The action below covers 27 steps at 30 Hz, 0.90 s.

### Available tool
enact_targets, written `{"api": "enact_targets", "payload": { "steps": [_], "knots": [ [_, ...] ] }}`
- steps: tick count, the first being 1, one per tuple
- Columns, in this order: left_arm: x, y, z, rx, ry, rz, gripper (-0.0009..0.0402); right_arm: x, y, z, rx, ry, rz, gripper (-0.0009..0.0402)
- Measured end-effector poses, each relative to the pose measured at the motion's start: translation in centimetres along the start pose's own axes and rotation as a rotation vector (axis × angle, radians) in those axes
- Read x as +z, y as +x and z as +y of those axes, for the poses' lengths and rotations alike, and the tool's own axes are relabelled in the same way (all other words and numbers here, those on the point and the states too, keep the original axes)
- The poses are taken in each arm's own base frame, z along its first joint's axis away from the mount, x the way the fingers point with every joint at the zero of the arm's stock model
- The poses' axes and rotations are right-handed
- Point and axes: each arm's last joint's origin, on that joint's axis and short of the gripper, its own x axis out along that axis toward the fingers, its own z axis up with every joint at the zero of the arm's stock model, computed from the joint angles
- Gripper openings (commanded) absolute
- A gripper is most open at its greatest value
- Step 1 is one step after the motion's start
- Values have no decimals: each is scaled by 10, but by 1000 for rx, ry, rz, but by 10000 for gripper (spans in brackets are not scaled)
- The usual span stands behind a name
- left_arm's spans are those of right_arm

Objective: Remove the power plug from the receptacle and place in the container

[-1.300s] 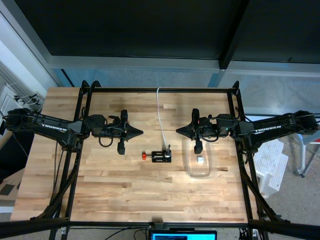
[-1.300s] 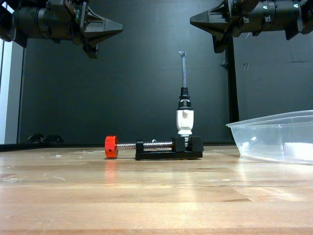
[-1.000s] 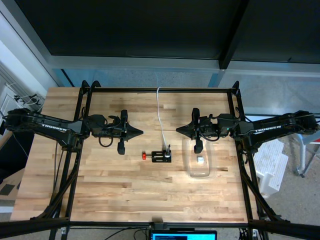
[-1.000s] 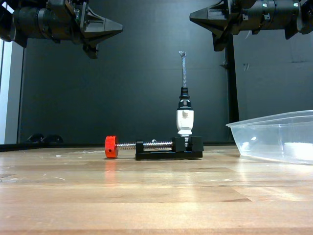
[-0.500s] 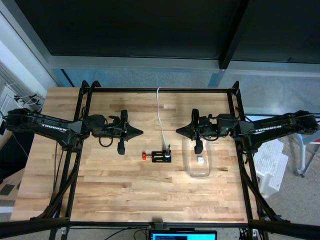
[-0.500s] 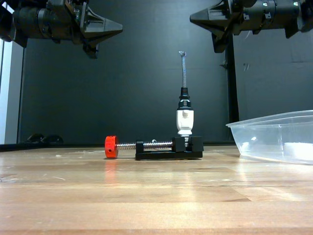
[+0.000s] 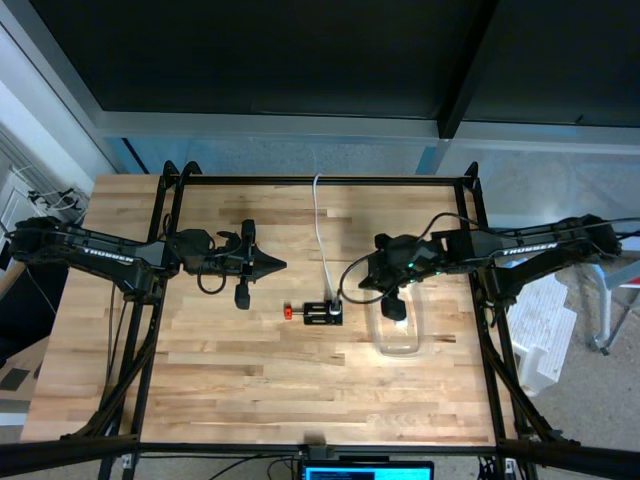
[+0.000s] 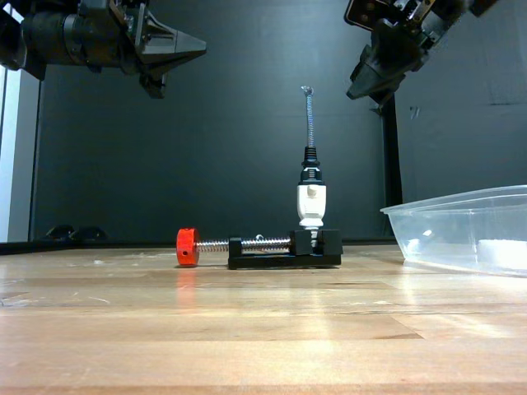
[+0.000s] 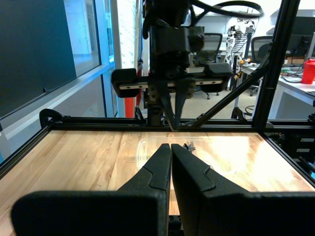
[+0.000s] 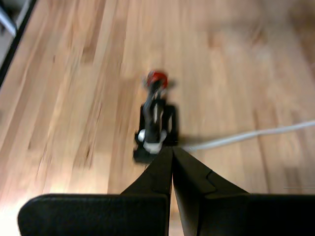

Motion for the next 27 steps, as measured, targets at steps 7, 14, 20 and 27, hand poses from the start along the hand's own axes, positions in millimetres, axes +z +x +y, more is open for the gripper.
{"api": "enact_targets", "payload": {
  "steps": [7,14,20,27],
  "knots": [
    [0,0,0,0,0,0,0,16,17,7,-22,27,192,110],
    [0,0,0,0,0,0,0,30,36,9,-54,62,279,219],
    [0,0,0,0,0,0,0,42,50,11,-64,81,322,245],
    [0,0,0,0,0,0,0,50,69,14,-66,79,348,238]
  ]
}}
